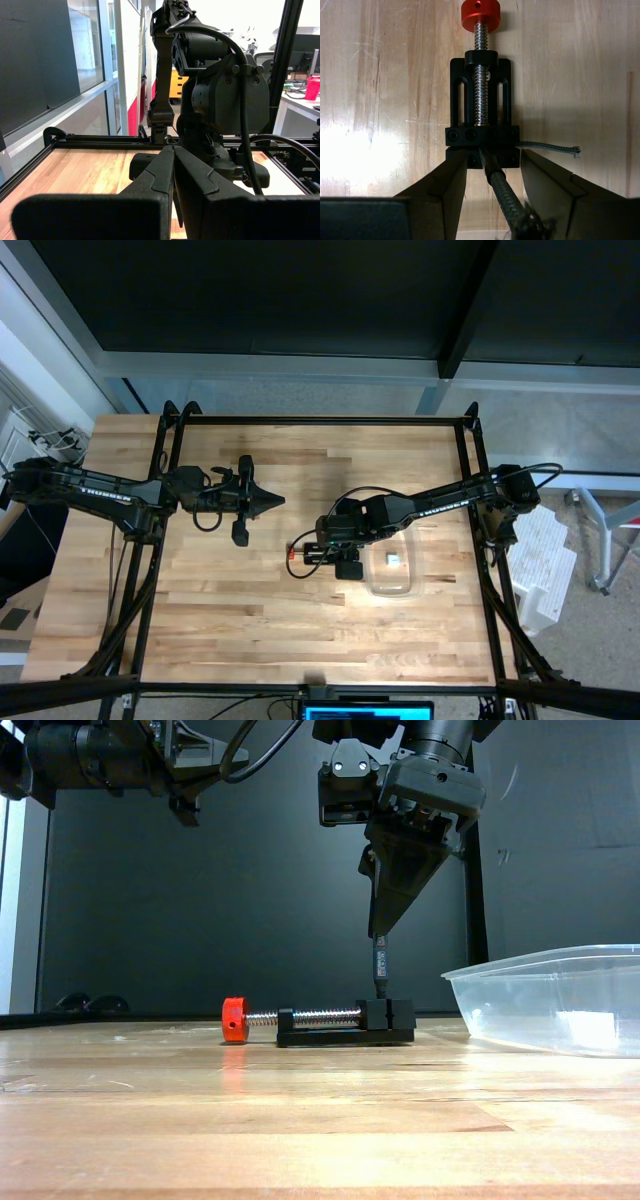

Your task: Remove the USB-C connector from taskboard and place in the container

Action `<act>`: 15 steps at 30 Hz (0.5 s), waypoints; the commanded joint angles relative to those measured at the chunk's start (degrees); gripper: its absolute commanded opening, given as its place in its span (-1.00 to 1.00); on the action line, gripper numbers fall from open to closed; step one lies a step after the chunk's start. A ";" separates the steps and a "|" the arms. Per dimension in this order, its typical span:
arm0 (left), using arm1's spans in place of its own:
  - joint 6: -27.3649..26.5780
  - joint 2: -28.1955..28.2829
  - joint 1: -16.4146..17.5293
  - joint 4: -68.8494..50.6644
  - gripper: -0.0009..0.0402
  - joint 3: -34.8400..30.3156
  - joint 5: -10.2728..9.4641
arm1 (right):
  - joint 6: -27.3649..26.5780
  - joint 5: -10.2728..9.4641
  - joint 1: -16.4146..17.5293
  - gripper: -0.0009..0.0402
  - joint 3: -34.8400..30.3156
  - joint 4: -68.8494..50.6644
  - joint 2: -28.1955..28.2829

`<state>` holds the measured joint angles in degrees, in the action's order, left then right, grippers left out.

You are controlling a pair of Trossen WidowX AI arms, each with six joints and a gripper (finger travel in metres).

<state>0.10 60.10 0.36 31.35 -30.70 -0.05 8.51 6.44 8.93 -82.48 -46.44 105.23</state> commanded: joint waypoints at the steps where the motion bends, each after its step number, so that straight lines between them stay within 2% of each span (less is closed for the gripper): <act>1: 0.02 0.02 0.02 0.00 -0.96 0.00 0.02 | 0.02 -0.02 0.00 -0.38 0.00 0.04 -0.13; 15: 0.02 0.02 0.02 0.00 -0.96 0.00 0.02 | 1.07 -0.11 -0.04 -0.70 0.00 0.09 -0.13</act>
